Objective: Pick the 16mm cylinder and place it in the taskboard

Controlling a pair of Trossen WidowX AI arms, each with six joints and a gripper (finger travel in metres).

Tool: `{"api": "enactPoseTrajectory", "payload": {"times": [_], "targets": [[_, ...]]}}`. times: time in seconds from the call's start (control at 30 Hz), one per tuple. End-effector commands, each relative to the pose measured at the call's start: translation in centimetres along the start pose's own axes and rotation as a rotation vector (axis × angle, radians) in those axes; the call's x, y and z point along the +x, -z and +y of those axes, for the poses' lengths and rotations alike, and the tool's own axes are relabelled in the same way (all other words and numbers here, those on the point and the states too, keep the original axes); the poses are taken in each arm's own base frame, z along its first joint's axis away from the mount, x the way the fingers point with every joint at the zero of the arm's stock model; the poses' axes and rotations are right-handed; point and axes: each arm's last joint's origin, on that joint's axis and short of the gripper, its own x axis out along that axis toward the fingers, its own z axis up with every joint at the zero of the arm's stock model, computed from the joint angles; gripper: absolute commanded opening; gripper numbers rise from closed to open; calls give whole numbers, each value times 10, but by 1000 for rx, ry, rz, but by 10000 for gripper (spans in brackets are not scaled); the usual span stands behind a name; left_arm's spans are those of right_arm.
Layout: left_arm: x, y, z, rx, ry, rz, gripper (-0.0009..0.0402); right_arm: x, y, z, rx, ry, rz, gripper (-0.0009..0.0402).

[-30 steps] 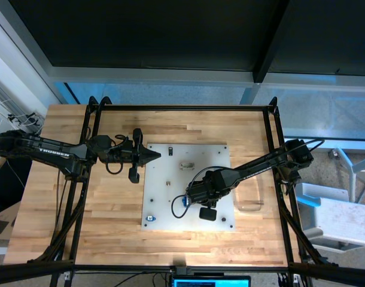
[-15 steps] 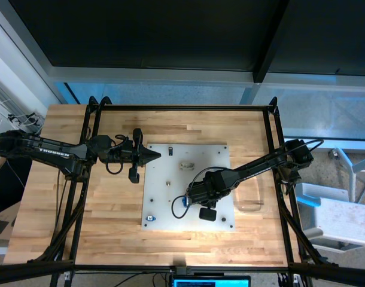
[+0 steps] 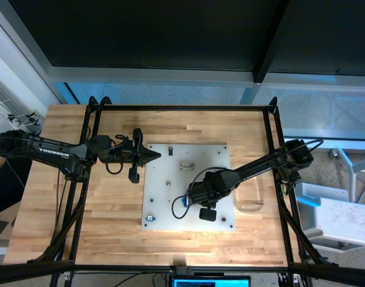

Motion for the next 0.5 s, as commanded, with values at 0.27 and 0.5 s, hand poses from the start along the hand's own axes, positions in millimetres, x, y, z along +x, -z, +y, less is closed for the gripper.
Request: {"api": "enactPoseTrajectory", "payload": {"times": [0.27,0.5], "targets": [[0,0,0,0,0,0,0,0,0,1,-3,-4,-2,1],[0,0,0,0,0,0,0,0,1,2,-5,-5,-2,42]]}}
